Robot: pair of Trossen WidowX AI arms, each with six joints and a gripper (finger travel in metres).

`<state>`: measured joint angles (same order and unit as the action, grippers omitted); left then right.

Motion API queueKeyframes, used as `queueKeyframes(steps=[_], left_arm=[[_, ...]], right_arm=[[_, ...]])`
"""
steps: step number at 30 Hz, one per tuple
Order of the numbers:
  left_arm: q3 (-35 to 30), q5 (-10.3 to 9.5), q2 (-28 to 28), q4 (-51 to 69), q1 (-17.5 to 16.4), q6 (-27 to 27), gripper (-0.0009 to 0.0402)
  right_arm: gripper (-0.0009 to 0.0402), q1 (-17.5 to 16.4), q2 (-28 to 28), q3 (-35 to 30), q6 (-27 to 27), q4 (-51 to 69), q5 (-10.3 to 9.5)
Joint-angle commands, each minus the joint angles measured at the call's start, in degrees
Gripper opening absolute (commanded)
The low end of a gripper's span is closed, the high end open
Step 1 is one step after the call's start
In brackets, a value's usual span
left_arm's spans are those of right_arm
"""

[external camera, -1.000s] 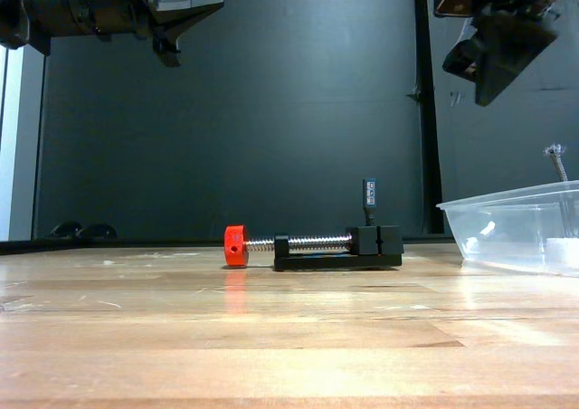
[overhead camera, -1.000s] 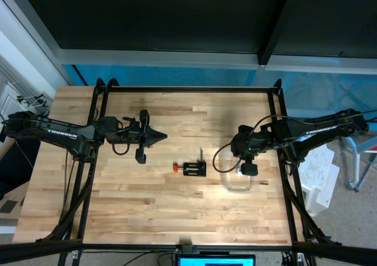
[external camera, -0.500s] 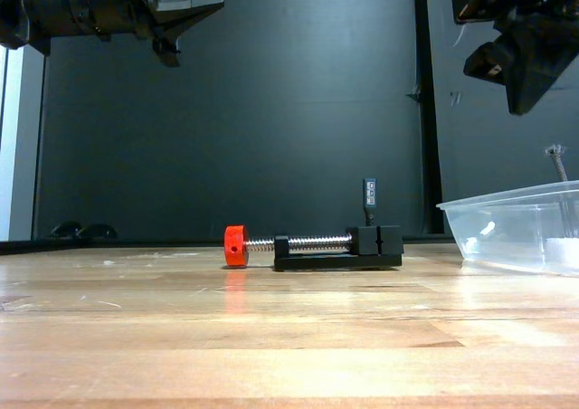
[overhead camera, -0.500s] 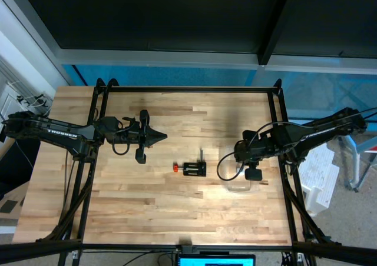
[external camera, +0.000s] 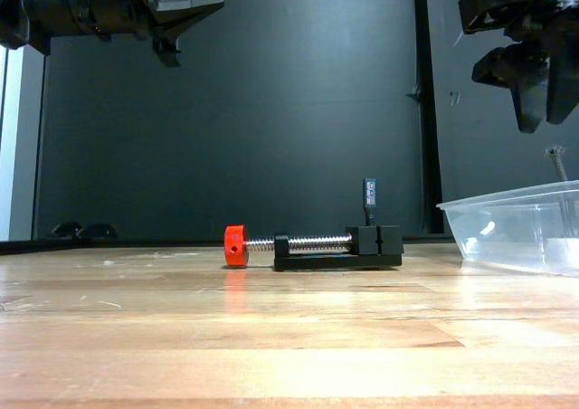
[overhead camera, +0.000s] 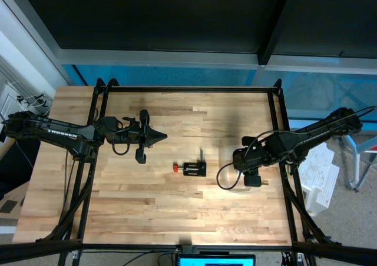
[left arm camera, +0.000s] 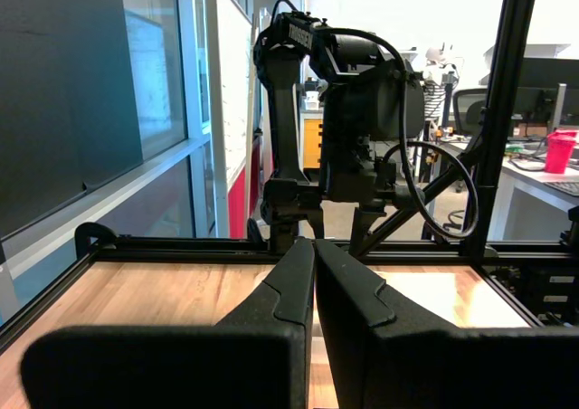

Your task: Pick the usb-c connector and install on the hub

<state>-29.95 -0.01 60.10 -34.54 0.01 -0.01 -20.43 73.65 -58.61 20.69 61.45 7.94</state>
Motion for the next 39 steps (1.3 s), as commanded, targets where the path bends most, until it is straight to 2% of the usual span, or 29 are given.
queueKeyframes(steps=[1,28,39], left_arm=[[0.0,0.0,0.0,0.0,0.0,0.0,0.0],[0.0,0.0,0.0,0.0,0.0,0.0,0.0],[0.0,0.0,0.0,0.0,0.0,0.0,0.0]], right_arm=[[0.0182,-0.9,1.1,0.0,-0.7,-0.1,0.04],[0.019,-3.9,7.2,1.2,-0.4,-4.3,0.02],[0.019,-4.5,7.5,2.3,-0.4,-5.3,0.02]])
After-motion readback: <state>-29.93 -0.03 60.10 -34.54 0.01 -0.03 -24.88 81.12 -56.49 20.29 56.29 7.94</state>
